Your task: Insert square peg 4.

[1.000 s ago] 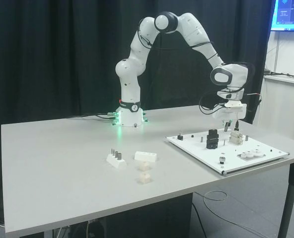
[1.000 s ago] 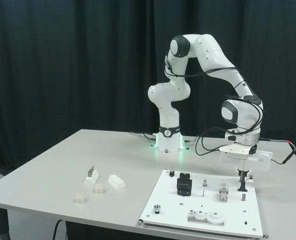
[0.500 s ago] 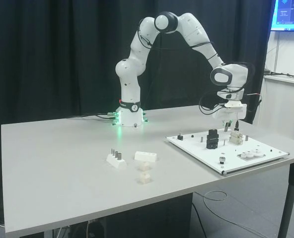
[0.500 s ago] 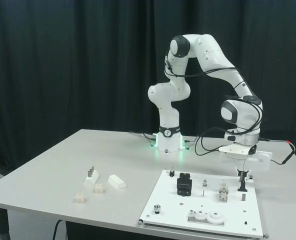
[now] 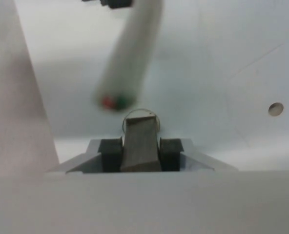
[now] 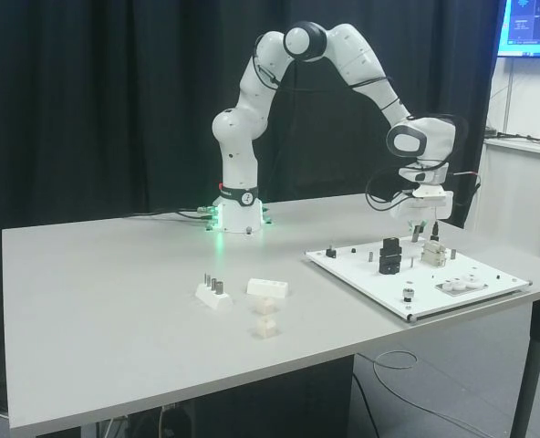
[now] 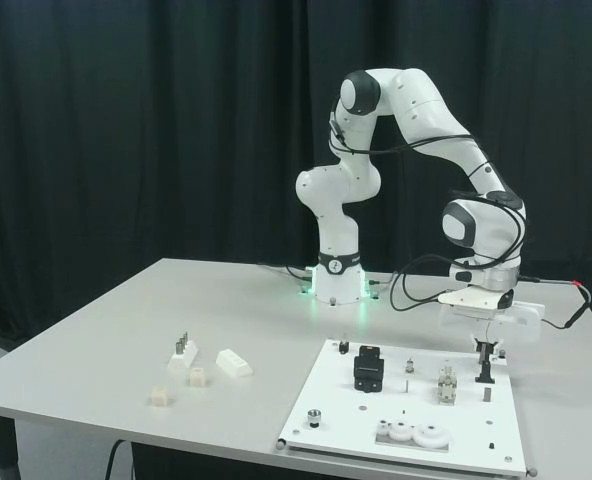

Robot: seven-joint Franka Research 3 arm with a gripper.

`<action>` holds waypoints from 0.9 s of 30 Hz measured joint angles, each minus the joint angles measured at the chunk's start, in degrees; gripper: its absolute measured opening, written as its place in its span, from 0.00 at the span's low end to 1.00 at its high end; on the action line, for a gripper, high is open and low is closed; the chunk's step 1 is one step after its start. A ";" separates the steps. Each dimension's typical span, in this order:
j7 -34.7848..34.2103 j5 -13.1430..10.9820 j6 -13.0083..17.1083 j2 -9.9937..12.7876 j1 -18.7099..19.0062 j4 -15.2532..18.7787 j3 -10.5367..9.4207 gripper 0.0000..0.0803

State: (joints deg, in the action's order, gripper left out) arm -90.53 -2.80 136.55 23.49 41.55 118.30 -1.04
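Observation:
In the wrist view a grey square peg (image 5: 140,141) is clamped between the two black pads (image 5: 110,148) of my gripper (image 5: 141,150). The peg's lower end hangs over a small ringed hole in the white board (image 5: 222,58). In the room views the gripper (image 7: 485,368) (image 6: 431,226) points straight down, shut on the peg, over the far right part of the white board (image 7: 326,400) (image 6: 343,265). From the room views I cannot tell whether the peg touches the board.
On the board stand a black block (image 7: 368,368), small upright posts and white gears (image 7: 416,435). A white cable (image 5: 130,53) crosses the wrist view. On the table to the left lie a white peg holder (image 7: 183,352) and white blocks (image 7: 234,363).
The arm and gripper have risen very slightly with the peg held. Nothing else on the table has moved.

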 joint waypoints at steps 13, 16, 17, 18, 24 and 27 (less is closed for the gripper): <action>0.00 0.00 -0.75 -0.13 0.27 0.00 0.00 0.20; 0.00 0.00 -0.87 -0.16 0.33 0.01 0.00 0.20; 0.00 0.00 -0.89 -0.17 0.35 0.02 0.00 0.20; 0.00 0.00 -0.90 -0.18 0.37 0.03 0.00 0.20; 0.00 0.19 -0.91 -0.23 0.44 0.09 0.00 0.20; 0.00 0.64 -0.91 -0.26 0.52 0.12 0.00 0.20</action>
State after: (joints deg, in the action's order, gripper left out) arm -90.53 -2.16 135.65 23.23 42.07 118.42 -1.04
